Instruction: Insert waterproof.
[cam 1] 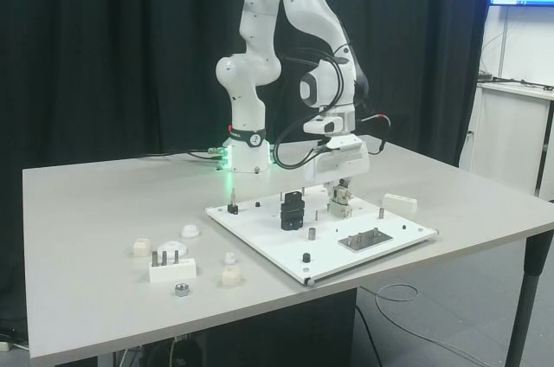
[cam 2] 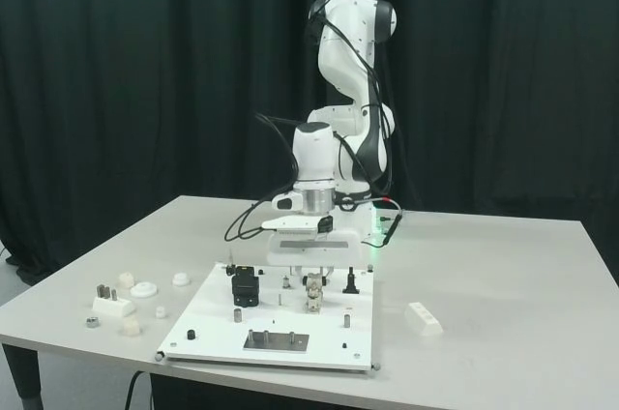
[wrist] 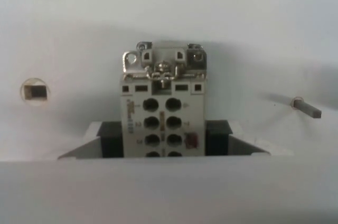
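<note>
The hand [cam 1: 339, 183] is clamped on the waterproof connector [wrist: 163, 106], a multi-pin block with a metal latch on top, holding it upright just above the white board [cam 1: 381, 250], right beside the black fixture [cam 1: 293, 211] on the counter [cam 1: 86, 211].

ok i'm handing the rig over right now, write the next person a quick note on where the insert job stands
Tool: low over the white board, shut on the waterproof connector, which sits upright between the fingers with its numbered holes facing the wrist camera.
Board: the black block stands just beside the connector; a grey metal plate lies nearer the board's front edge.
Off the board: a small white block on the grey table, plus loose small white parts on the other side.
Done: connector grasped and brought down to the board.
Left: I cannot tell whether it is seated. Check that, finish pressing in, then release.
</note>
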